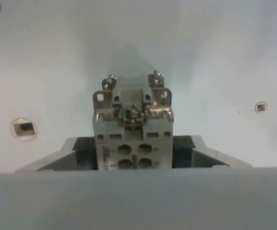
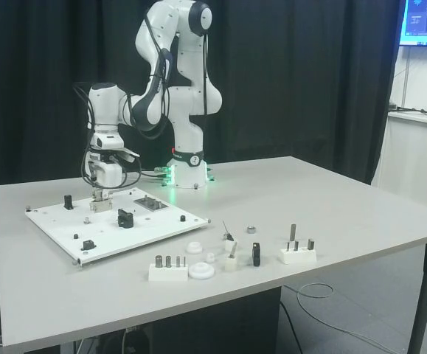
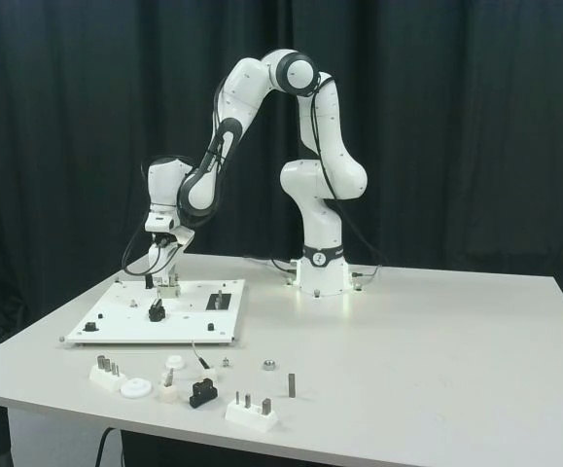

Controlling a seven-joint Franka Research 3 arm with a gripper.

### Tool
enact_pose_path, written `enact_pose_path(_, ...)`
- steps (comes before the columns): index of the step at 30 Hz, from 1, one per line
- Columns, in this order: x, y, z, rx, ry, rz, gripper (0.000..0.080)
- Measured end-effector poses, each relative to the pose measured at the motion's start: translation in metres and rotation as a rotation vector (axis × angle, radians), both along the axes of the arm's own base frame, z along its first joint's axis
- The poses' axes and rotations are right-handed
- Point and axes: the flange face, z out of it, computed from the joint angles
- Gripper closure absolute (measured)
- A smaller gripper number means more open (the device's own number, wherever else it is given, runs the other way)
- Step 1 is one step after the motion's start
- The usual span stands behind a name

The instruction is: Insert waterproof.

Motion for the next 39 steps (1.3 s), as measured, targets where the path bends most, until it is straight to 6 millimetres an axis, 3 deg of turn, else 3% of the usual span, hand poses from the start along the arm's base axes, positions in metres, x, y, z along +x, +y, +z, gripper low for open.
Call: enact_pose_path(39, -0.0026, -0.0013, 0.0002, -0.001, -0.037, 0.008, 0.0489)
